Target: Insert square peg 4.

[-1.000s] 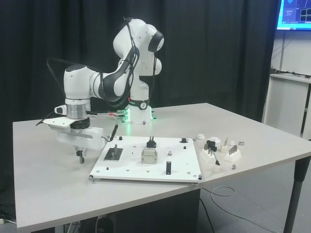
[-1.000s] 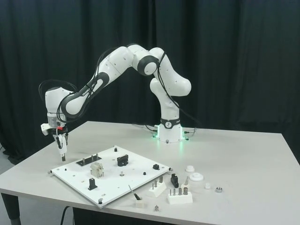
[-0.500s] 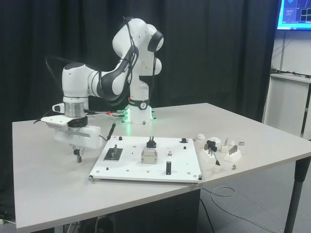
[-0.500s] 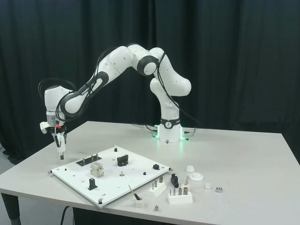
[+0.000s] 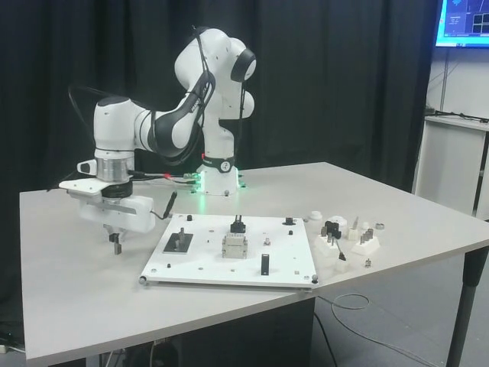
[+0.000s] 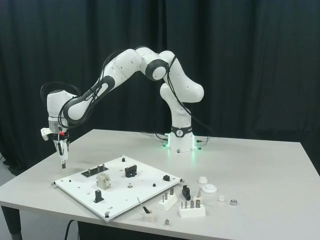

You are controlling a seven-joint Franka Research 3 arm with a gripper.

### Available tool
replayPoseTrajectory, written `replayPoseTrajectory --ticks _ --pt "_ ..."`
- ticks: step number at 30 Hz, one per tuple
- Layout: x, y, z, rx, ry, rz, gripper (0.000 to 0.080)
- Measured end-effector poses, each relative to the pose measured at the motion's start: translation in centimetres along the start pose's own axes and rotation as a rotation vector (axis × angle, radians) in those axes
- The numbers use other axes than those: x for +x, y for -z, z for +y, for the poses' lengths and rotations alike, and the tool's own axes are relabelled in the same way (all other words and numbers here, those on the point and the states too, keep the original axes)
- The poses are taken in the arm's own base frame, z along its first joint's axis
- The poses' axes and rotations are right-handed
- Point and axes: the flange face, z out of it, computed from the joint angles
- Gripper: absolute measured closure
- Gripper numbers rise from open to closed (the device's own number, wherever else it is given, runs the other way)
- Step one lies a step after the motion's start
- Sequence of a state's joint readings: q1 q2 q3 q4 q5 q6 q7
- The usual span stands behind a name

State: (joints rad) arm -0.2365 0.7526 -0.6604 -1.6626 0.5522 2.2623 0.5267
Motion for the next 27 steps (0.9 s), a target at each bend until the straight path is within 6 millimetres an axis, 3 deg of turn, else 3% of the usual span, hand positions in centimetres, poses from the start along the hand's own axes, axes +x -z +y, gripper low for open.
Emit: replayPoseTrajectory --ticks 13,27 --pt "-1.2 1.1 -2.4 0.028 0.085 0.001 0.0706" --pt "-5.8 3.7 -7.5 0.056 0.132 -0.025 0.0706"
